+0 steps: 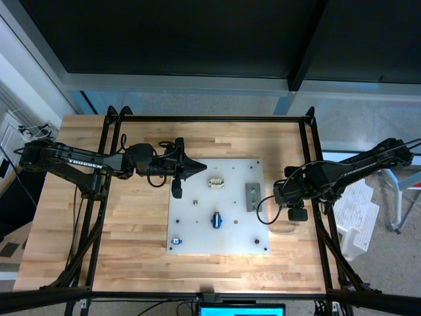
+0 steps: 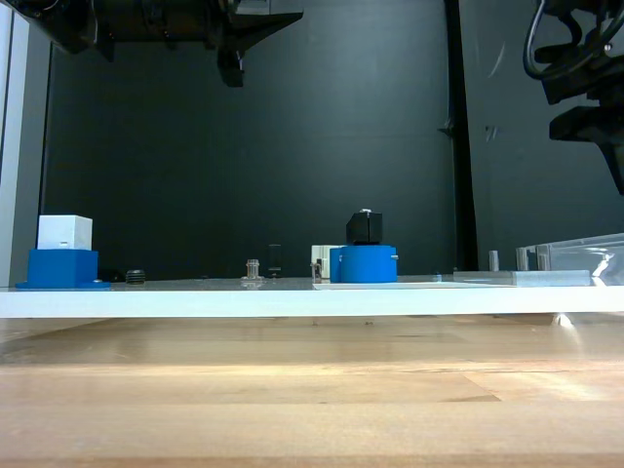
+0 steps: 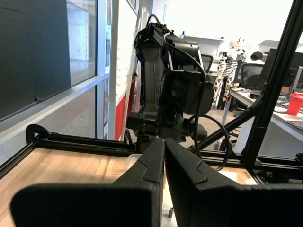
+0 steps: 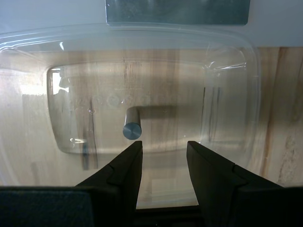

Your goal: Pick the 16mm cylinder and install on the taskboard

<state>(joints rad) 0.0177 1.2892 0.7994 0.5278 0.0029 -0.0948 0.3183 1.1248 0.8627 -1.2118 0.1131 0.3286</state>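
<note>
Right pincer (image 4: pixel 163 144) hovers parted and empty over the clear tray (image 4: pixel 257 85), the 16mm cylinder (image 4: pixel 132 124) lying inside just off its tips with tray walls all round, the grey block (image 4: pixel 177 12) on the taskboard (image 1: pixel 197 227) close beside, while the left pincer (image 3: pixel 164 142), pressed closed, hangs above the board's far edge.

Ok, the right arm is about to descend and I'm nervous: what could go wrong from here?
1. The open right gripper hangs over the clear tray, but the 16mm cylinder sits nearer one finger than mid-gap; that finger might knock it away.
2. The thin tray may slide or lift if the fingers press its floor.
3. The shut left gripper is parked above the taskboard, at its far left corner, possibly crowding a placement there.
</note>
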